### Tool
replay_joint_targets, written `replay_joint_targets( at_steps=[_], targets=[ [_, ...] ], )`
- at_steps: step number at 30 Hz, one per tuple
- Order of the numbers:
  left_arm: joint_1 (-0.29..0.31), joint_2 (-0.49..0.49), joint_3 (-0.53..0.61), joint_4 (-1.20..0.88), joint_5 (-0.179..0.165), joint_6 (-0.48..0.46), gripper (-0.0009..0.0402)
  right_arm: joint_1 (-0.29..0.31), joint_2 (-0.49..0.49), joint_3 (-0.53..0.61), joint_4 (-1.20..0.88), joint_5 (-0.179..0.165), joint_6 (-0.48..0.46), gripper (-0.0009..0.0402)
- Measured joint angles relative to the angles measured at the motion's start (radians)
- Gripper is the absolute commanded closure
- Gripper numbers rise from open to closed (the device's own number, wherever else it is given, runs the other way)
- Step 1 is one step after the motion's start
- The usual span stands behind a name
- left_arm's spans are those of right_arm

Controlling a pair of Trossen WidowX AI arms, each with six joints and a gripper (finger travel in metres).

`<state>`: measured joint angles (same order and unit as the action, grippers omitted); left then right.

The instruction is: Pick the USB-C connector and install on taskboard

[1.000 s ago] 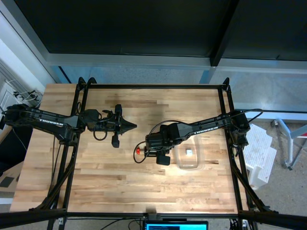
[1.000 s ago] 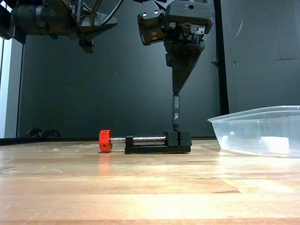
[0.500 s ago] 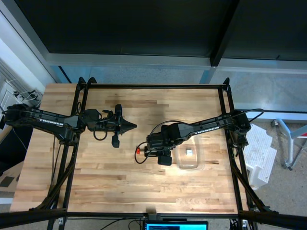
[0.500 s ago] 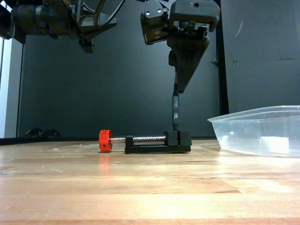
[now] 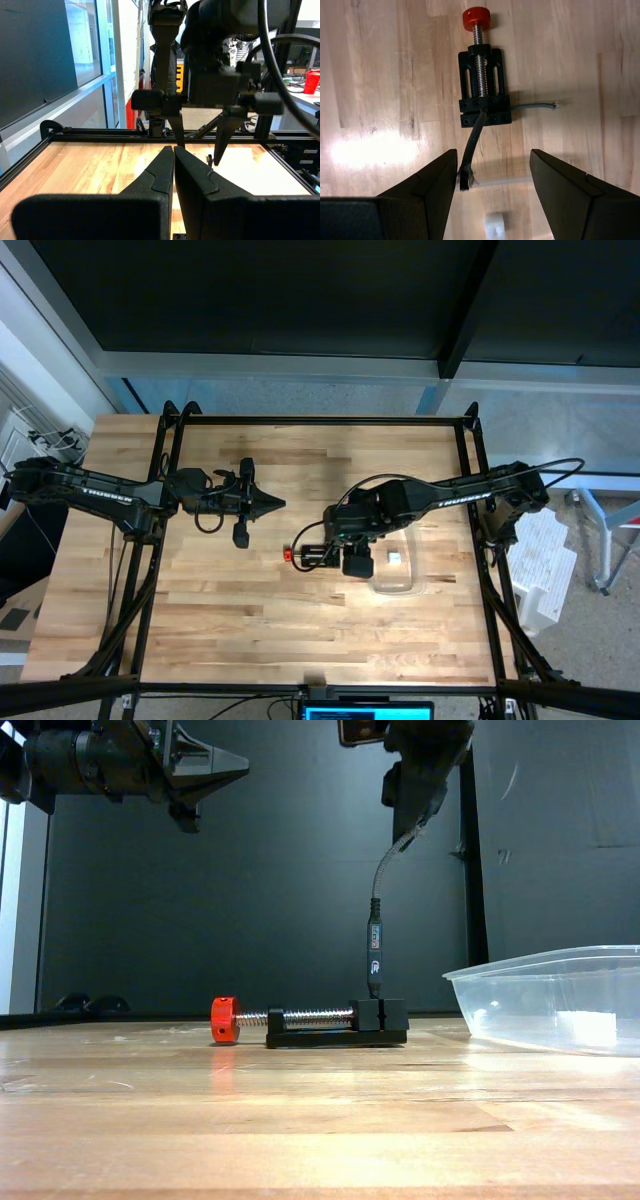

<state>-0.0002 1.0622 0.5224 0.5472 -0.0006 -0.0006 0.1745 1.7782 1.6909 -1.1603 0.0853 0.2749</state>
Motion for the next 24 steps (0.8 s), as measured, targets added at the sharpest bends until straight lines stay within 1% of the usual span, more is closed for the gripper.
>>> replay_joint_targets(
  at_steps=[8, 11, 13, 17, 24],
  targets=[
    [0.0, 0.0, 0.0, 0.0, 0.0, 0.0, 0.0393, 0.0, -0.009, 0.001, -0.002, 0.0, -0.002, 0.0195],
    [0.0, 0.0, 0.0, 0.0, 0.0, 0.0, 0.0393, 0.0, -0.022, 0.0, 0.011, 0.0, -0.029, 0.0203],
    [0.0, 0.0, 0.0, 0.0, 0.0, 0.0, 0.0393, 0.0, -0.053, -0.018, 0.056, 0.0, -0.04, 0.0215],
    [0.0, 0.0, 0.0, 0.0, 0.0, 0.0, 0.0393, -0.011, -0.15, -0.103, 0.19, 0.001, -0.074, 0.025],
    [0.0, 0.0, 0.0, 0.0, 0.0, 0.0, 0.0393, -0.049, -0.357, -0.35, 0.48, 0.001, -0.118, 0.034]
  ],
)
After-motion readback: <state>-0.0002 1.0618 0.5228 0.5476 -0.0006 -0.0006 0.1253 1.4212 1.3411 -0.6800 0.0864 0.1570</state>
